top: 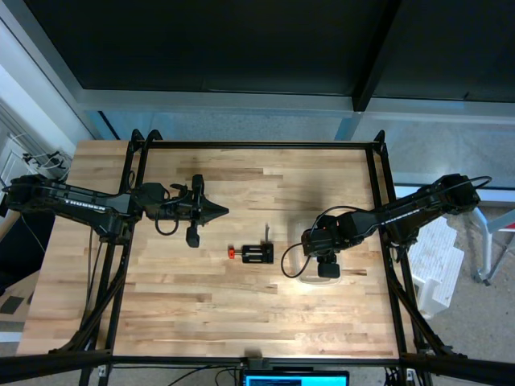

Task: Pick the USB-C connector and install on taskboard

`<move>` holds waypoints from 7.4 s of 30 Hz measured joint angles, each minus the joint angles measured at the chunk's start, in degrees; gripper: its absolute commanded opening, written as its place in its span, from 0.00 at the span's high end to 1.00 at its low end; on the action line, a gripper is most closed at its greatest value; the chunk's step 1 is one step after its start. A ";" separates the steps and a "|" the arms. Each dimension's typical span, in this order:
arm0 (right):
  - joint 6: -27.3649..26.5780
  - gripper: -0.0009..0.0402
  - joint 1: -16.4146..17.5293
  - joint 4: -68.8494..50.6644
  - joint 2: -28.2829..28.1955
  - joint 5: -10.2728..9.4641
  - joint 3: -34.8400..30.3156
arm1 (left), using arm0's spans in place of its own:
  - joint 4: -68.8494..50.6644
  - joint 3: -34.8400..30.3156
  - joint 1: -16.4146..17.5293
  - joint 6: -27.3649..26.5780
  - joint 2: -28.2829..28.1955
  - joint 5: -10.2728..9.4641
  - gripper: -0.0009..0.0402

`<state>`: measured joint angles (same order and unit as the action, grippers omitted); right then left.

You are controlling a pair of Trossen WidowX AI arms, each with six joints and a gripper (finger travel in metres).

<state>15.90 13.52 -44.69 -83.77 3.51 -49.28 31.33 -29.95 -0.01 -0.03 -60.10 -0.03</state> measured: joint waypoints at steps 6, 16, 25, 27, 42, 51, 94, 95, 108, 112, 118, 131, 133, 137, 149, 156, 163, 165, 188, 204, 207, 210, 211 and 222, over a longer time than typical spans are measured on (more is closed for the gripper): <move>-0.31 0.75 -0.02 -0.02 0.57 0.00 0.02 | 0.00 0.00 0.00 0.00 0.00 -0.02 0.98; -0.46 0.86 -0.02 -0.04 0.85 0.00 0.11 | 0.00 0.02 0.00 -0.02 0.00 -0.02 0.98; -0.68 0.98 -0.02 0.00 0.90 0.00 0.42 | 0.02 0.00 0.00 0.00 0.00 -0.02 0.98; -0.85 0.97 0.00 -0.02 1.05 0.00 0.44 | 0.00 0.02 0.00 0.00 0.00 -0.02 0.98; -1.03 0.98 0.00 -0.85 2.67 -0.04 0.15 | 0.00 0.00 0.00 0.00 0.00 0.00 0.98; -1.01 0.98 0.00 -7.04 4.15 -0.07 -4.76 | 0.00 0.00 0.00 -0.02 0.00 -0.02 0.98; 4.44 0.98 -2.19 -22.62 -11.61 2.62 -34.93 | 0.00 0.02 0.00 0.00 0.00 -0.02 0.98; 4.42 0.98 -2.36 -22.62 -12.39 2.54 -35.71 | 0.00 0.02 0.00 0.00 0.00 -0.02 0.98; 3.04 0.98 -3.32 -22.84 -20.17 2.45 -43.34 | 0.02 0.02 0.00 -0.02 0.00 0.00 0.98; 1.84 0.98 -3.41 -23.30 -22.80 2.34 -46.45 | 0.02 0.02 0.00 0.00 0.00 0.00 0.98; 1.09 0.98 -3.52 -23.61 -25.99 2.36 -50.14 | 0.00 0.00 0.00 0.00 0.00 -0.02 0.98; 0.04 0.98 -3.69 -23.06 -30.10 2.43 -54.40 | 0.00 0.02 0.00 -0.02 0.00 0.00 0.98; 0.26 0.98 -3.67 -22.84 -30.12 2.40 -54.40 | 0.00 0.02 0.00 0.00 0.00 0.00 0.98; 1.42 0.98 -3.69 -22.69 -30.12 2.43 -54.40 | 0.02 0.02 0.00 0.00 0.00 -0.02 0.98; 1.79 0.98 -3.69 -22.56 -30.14 2.49 -53.83 | 0.00 0.00 0.00 0.00 0.00 0.00 0.98; 2.47 0.98 -3.69 -21.86 -30.14 2.49 -52.85 | 0.02 0.00 0.00 0.00 0.00 0.00 0.98; 3.37 0.98 -3.69 -20.98 -30.14 2.51 -52.15 | 0.00 0.00 0.00 -0.02 0.00 0.00 0.98; 3.69 0.98 -3.69 -20.85 -30.14 2.51 -52.09 | 0.02 0.00 0.00 0.00 0.00 0.00 0.98; 3.19 0.98 -3.65 -19.89 -30.14 2.51 -51.21 | 0.02 0.02 0.00 -0.02 0.00 0.00 0.98; 2.45 0.98 -3.65 -19.06 -30.14 2.69 -50.53 | 0.00 0.00 0.00 0.00 0.00 0.00 0.98; 2.19 0.98 -3.63 -18.86 -30.16 2.71 -50.45 | 0.00 0.00 0.00 0.00 0.00 -0.02 0.98; 2.01 0.98 -3.63 -18.80 -30.16 2.73 -50.45 | 0.00 0.00 0.00 0.00 0.00 -0.02 0.98; 1.92 0.98 -3.63 -18.80 -30.16 2.73 -50.42 | 0.00 0.00 0.00 0.00 0.00 -0.02 0.98; 1.11 0.98 -3.65 -14.84 -29.75 2.69 -47.04 | 0.00 0.02 0.00 0.00 -0.02 -0.02 0.98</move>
<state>17.02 9.87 -59.53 -113.51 6.20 -96.31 31.33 -29.93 -0.01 -0.03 -60.12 -0.05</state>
